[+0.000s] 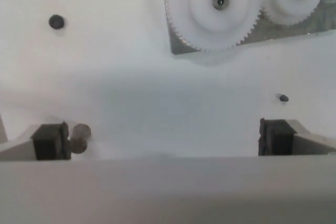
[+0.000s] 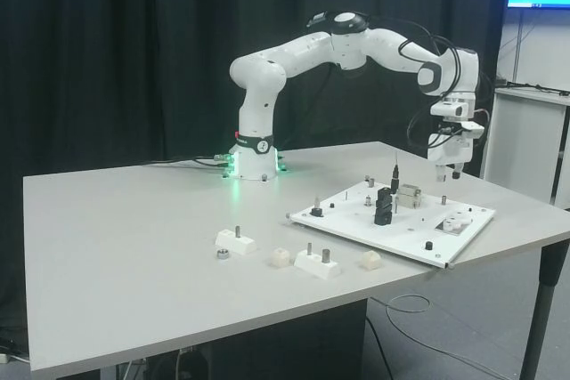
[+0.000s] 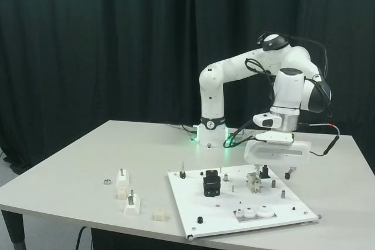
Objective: Pick round peg 4.
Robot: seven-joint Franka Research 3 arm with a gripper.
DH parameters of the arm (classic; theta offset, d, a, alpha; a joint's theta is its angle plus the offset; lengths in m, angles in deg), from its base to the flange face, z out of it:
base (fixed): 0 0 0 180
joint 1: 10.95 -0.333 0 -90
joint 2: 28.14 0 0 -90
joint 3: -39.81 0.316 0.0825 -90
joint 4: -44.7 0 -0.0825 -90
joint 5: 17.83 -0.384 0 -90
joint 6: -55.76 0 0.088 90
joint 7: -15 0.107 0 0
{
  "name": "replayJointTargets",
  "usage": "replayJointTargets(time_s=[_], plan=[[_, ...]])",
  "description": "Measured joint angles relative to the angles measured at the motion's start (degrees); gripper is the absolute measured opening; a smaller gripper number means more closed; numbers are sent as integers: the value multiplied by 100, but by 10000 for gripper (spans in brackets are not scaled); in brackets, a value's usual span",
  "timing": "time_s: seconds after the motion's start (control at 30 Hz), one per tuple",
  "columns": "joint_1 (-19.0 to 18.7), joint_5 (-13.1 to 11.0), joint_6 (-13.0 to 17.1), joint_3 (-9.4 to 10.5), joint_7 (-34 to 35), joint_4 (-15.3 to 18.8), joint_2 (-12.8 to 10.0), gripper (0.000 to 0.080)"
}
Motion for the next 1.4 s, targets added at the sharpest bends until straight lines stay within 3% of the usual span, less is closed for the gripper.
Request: replayJointTargets(time_s=[0.3,0.6,0.9,1.4], plan=[[64,38,4,-183,78,-88,-2,800],[365,349,23,-378,-18,-235,-2,800],[810,585,19,-406,-606,-392,-2,800],[1545,786,-149,-410,-1486,-335,-2,800]])
